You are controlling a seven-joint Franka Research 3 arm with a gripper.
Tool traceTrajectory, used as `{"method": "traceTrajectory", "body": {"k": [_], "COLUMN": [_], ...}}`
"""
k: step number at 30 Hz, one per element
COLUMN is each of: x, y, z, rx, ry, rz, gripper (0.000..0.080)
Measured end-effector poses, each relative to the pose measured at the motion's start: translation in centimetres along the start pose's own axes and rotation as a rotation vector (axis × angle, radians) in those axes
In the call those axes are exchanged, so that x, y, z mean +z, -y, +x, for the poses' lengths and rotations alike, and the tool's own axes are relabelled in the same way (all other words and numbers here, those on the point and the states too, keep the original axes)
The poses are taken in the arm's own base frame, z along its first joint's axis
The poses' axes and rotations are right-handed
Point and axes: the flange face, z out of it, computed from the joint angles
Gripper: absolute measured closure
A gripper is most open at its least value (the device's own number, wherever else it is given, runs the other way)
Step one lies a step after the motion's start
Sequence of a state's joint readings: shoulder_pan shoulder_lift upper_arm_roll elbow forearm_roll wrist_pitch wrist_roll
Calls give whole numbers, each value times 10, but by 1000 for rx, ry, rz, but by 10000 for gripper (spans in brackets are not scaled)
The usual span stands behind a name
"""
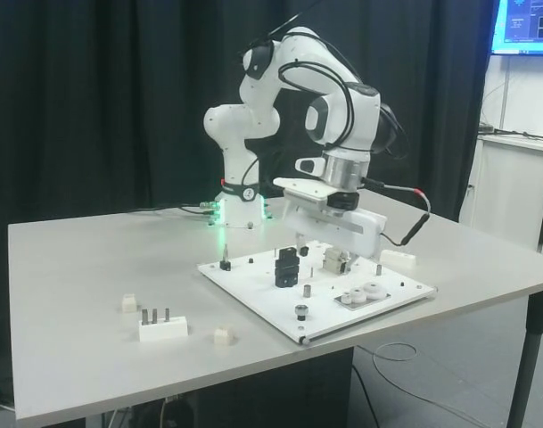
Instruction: Pick square peg 2.
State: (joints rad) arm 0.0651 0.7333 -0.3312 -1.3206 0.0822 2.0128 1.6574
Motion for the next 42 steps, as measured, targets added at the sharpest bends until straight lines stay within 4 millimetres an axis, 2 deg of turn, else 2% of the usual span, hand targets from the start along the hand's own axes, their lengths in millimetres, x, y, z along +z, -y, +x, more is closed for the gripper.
{"method": "traceTrajectory", "body": {"k": [15, 28, 42], "x": [-17, -19, -11], "y": [6, 12, 16], "z": [35, 69, 129], "rx": [35, 81, 170], "ry": [4, 2, 3], "rz": [27, 53, 79], "gripper": [3, 3, 3]}}
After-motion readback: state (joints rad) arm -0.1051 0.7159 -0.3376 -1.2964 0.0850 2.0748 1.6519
